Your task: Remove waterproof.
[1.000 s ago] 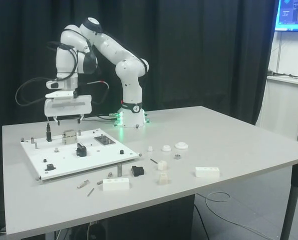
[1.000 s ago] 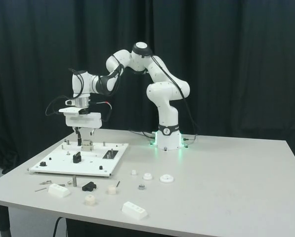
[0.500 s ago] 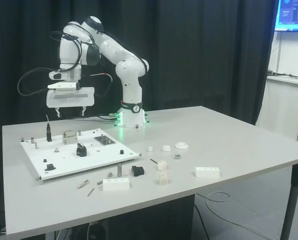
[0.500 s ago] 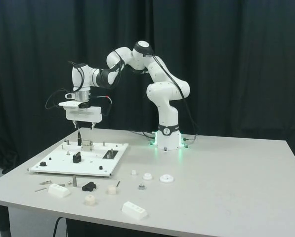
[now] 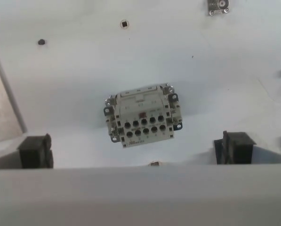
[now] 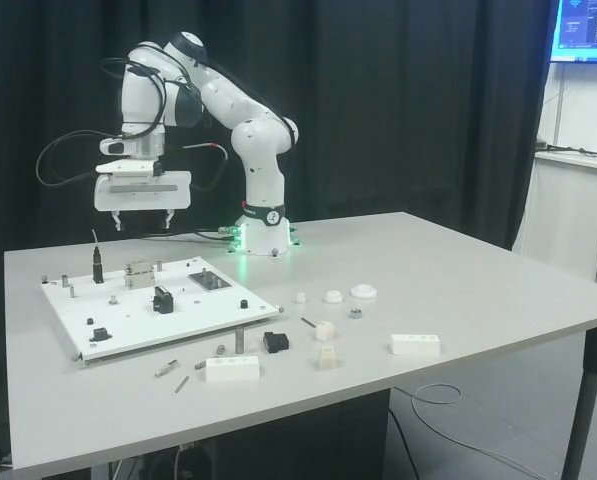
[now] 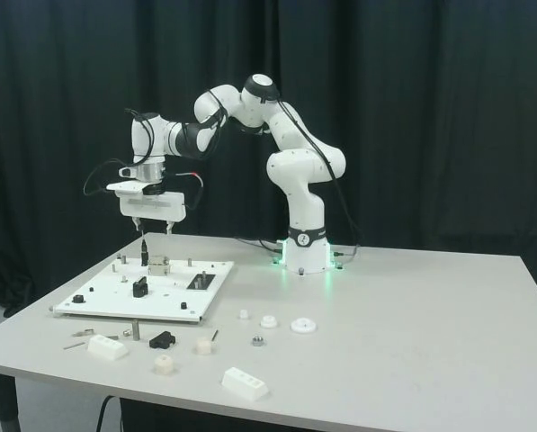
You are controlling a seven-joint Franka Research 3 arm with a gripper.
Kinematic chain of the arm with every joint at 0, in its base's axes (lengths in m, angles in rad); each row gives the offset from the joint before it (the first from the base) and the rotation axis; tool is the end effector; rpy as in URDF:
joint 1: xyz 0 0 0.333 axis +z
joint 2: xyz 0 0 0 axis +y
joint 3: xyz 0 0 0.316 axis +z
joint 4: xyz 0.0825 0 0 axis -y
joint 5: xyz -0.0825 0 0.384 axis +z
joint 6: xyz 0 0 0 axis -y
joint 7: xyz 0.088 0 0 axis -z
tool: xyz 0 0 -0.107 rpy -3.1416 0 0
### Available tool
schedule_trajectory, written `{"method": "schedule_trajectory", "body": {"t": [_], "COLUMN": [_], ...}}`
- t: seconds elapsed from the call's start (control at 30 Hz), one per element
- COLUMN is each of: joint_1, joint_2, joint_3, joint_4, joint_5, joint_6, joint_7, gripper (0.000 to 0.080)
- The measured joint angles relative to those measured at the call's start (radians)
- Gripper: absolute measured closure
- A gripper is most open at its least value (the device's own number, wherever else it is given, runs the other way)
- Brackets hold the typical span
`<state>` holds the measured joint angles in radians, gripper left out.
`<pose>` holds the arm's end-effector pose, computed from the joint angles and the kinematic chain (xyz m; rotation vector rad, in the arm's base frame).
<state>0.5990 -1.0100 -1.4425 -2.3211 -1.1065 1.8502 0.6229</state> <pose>0.2616 -0.4076 0.3317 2.8134 -1.3087 -0.0015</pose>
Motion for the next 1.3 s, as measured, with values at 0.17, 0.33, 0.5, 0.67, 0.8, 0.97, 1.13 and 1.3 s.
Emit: {"method": "schedule_trajectory", "body": {"t": [0.17,0.33,0.5,0.67,0.8,0.97,1.13,1.3], "joint_1": [0.000,0.000,0.001,0.001,0.000,-0.005,-0.016,-0.027], "joint_2": [-0.004,-0.010,-0.013,-0.021,-0.032,-0.047,-0.057,-0.070], "joint_3": [0.000,0.000,0.000,0.000,0.000,-0.001,-0.005,-0.017], "joint_4": [0.000,0.000,0.000,0.000,0.001,0.004,0.005,0.004], "joint_5": [0.001,0.002,0.007,0.008,0.008,0.005,0.000,-0.008], "joint_6": [-0.002,-0.008,-0.008,-0.008,-0.007,-0.007,-0.007,-0.007], "joint_7": [0.013,0.020,0.082,0.210,0.291,0.364,0.467,0.606], "gripper": [0.0003,0.0003,0.0003,0.0003,0.0003,0.0003,0.0003,0.0003]}}
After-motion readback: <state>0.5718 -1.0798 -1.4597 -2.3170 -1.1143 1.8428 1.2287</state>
